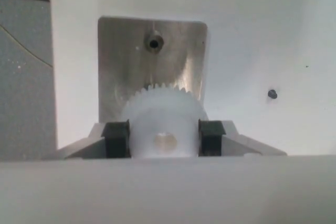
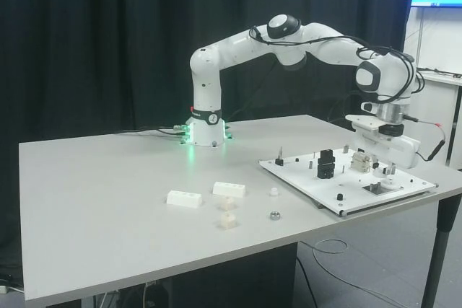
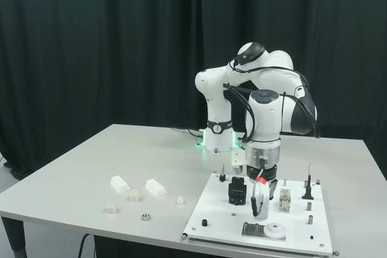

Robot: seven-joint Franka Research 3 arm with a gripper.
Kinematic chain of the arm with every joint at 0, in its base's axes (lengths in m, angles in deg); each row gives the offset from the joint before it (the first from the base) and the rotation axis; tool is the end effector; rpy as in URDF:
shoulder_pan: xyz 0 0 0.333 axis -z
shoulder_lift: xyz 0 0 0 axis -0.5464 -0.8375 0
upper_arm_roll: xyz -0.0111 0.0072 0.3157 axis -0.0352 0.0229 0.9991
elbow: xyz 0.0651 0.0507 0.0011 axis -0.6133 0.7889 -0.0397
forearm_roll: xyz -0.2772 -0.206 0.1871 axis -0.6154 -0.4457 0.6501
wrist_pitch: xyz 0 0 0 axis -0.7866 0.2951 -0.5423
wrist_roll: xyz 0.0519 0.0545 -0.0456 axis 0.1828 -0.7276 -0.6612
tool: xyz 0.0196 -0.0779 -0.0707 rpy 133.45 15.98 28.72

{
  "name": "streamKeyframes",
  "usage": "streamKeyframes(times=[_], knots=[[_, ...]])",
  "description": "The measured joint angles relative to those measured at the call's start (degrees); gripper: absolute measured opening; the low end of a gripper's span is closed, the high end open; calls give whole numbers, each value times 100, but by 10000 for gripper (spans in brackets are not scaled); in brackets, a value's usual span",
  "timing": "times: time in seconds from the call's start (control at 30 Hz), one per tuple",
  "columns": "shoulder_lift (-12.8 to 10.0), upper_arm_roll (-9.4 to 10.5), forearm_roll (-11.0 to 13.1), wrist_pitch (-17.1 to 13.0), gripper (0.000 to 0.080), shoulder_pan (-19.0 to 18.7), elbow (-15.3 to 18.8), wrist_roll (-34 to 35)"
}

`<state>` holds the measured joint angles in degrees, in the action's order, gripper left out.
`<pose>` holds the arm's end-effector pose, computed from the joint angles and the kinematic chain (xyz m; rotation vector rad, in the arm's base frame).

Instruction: Place medium gear.

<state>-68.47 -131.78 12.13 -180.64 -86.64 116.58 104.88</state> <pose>0.7096 0.2412 0.2589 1.3062 -2.8155 -0.0002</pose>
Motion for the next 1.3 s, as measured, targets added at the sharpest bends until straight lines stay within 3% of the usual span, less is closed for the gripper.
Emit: streamKeyframes(times=[1.3], knots=[[-13, -50, -100, 17, 274, -1, 30, -117]])
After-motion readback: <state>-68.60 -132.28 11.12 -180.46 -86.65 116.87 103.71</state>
